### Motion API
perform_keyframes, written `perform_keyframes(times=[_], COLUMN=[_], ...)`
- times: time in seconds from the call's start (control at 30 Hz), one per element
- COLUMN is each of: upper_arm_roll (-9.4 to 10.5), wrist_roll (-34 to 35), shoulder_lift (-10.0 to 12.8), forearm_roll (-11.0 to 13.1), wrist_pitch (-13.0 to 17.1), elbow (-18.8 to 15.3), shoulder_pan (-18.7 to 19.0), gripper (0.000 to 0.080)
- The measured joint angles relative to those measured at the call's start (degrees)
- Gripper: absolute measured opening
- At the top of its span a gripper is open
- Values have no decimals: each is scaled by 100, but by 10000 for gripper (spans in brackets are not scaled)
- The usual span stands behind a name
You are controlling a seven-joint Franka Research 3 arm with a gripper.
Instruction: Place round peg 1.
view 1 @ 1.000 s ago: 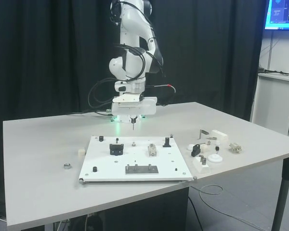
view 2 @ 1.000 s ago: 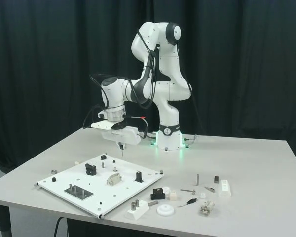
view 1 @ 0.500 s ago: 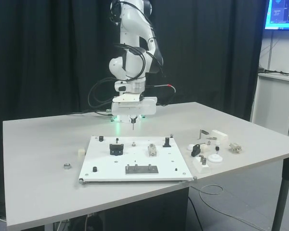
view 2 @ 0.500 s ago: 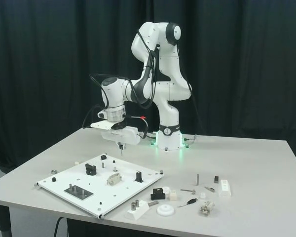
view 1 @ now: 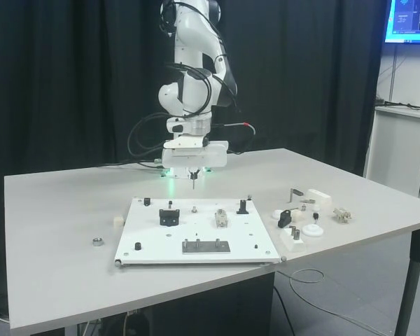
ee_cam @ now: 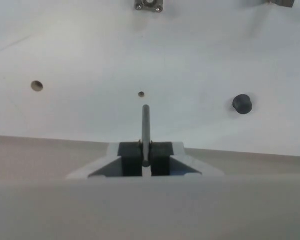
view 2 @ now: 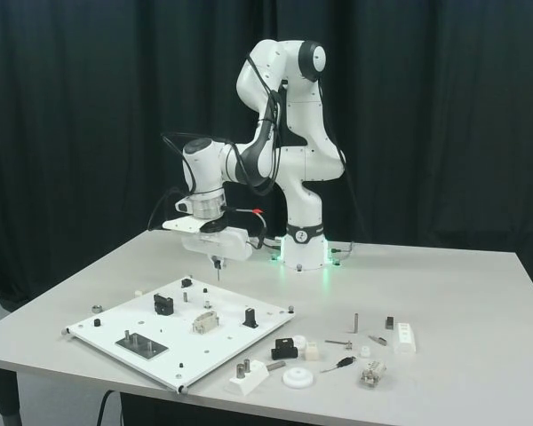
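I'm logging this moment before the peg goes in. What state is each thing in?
Pincer: shut on the peg, above the board.
Peg: held upright, tip in the air, not yet in a hole.
Small hole: empty, just off the peg's tip.
Larger hole: empty.
White board: flat on the grey table.

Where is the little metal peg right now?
The round peg is pinched upright in the claw, hanging above the white board near its far edge, over a small hole.

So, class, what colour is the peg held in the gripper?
Grey; the peg between the gripper fingers shows best in the wrist view.
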Motion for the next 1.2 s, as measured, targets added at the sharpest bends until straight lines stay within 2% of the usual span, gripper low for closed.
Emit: perform_keyframes(times=[0.47, 0.7, 1.2], upper_arm_roll=[5, 88, 382], wrist_roll=[0, 0, 0], shoulder_lift=[0, -1, -56], forearm_roll=[-8, 28, 360], wrist_pitch=[45, 89, 136], elbow=[0, 0, 0], shoulder_pan=[13, 117, 801], gripper=[35, 35, 34])
